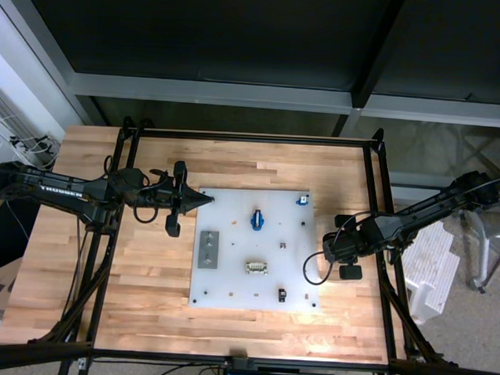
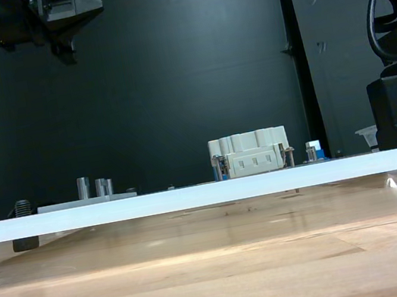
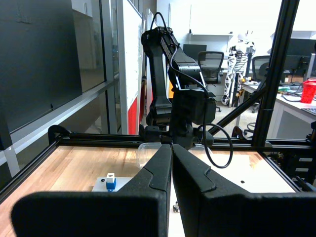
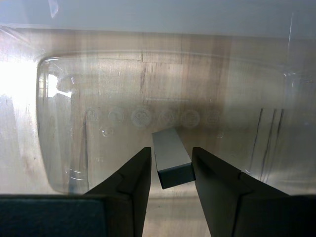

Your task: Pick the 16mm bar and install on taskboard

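Note:
The 16mm bar [image 4: 171, 159] is a short grey block lying slightly askew on the floor of a clear plastic tray [image 4: 64, 128]. My right gripper [image 4: 171, 150] reaches down into that tray, its fingers [image 4: 131, 175] pressed against both sides of the bar. In the high view this right gripper [image 1: 337, 248] hangs just off the right edge of the white taskboard [image 1: 229, 282]. My left gripper [image 1: 206, 200] hovers high over the board's far left corner, shut and holding nothing; its fingers [image 3: 158, 168] meet in the left wrist view.
On the board stand a grey block with pegs [image 1: 208, 248], a white connector [image 1: 256, 267], a blue knob [image 1: 258, 220] and a small blue part [image 1: 302, 200]. Black frame rails [image 1: 373, 209] run along the table's sides. Bare wood surrounds the board.

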Motion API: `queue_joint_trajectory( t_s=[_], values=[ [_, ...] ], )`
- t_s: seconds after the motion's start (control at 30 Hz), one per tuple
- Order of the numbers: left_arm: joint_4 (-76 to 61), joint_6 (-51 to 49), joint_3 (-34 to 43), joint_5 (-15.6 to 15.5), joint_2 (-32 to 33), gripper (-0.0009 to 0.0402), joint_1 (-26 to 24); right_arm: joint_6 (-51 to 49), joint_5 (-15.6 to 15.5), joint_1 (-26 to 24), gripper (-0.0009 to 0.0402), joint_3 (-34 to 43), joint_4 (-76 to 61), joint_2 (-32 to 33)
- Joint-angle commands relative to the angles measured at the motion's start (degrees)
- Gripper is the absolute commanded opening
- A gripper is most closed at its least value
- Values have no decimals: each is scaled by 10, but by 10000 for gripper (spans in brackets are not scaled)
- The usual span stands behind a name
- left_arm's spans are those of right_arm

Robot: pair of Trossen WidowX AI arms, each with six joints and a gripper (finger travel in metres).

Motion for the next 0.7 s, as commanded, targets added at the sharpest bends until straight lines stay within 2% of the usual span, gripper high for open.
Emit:
queue_joint_trajectory(
  t_s=[0.03,0.47,0.7],
  values=[
    [0,0,0,0,0,0,0,0,-1,0,86,1,0,-1],
    [0,0,0,0,0,0,0,0,-2,0,1,4,0,-8],
    [0,0,0,0,0,0,0,0,-8,0,5,13,-12,-22]
  ],
)
